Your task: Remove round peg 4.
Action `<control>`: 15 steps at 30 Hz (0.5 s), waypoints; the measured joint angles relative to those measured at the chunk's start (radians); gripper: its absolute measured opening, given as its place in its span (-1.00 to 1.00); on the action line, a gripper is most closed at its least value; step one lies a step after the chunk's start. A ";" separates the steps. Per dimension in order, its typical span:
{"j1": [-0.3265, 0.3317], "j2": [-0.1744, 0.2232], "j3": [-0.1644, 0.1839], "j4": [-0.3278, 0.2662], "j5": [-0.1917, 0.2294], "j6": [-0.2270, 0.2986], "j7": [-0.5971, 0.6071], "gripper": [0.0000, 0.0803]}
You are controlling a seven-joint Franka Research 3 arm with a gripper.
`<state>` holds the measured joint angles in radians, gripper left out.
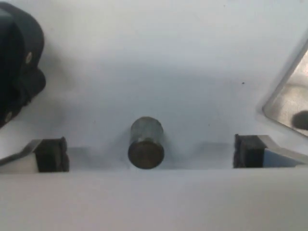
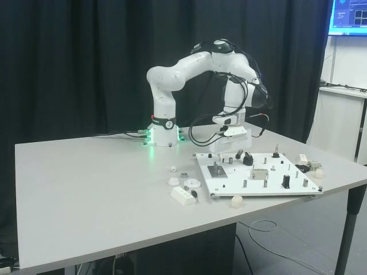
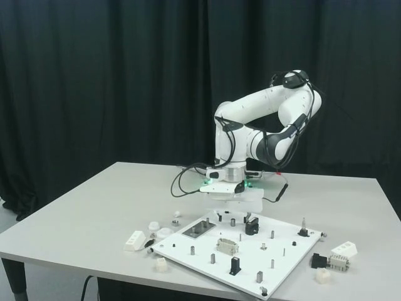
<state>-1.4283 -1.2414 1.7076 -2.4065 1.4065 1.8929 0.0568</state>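
In the wrist view I see the end effector [image 1: 149,154] released: its two black fingertip pads [image 1: 52,155] stand wide apart on either side of round peg 4 [image 1: 146,143], and neither pad touches it. The peg is a short grey cylinder standing upright in the white board [image 1: 159,62], with its flat top face toward the camera. It sits about midway between the pads. A black part [image 1: 19,57] is on the board off to one side, and the corner of a grey metal plate [image 1: 288,96] shows on the other side.

From the first room view I see the end effector [image 2: 225,153] lowered over the rear edge of the board [image 2: 258,186], on the side nearest the arm's base [image 2: 161,135]. The peg itself is hidden under the end effector in this view.

The second room view confirms the position: the end effector [image 3: 230,210] hangs low over the board [image 3: 282,260] at its far edge. The board lies flat on the grey desk [image 3: 88,213]. Several small white parts [image 3: 135,240] lie on the desk just beside the board.
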 joint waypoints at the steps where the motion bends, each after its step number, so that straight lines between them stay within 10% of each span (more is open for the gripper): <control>1: 0.000 0.000 0.001 0.000 0.001 0.001 0.000 0.99; 3: 0.000 0.000 0.002 0.000 0.002 0.001 0.000 0.71; 8: 0.000 0.000 0.002 -0.001 0.003 0.003 0.000 0.71; 9: 0.000 0.000 0.002 -0.001 0.003 0.003 0.000 0.22; 15: -0.001 0.000 0.002 -0.001 0.006 0.005 0.000 0.22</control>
<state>-1.4288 -1.2413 1.7097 -2.4080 1.4127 1.8981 0.0568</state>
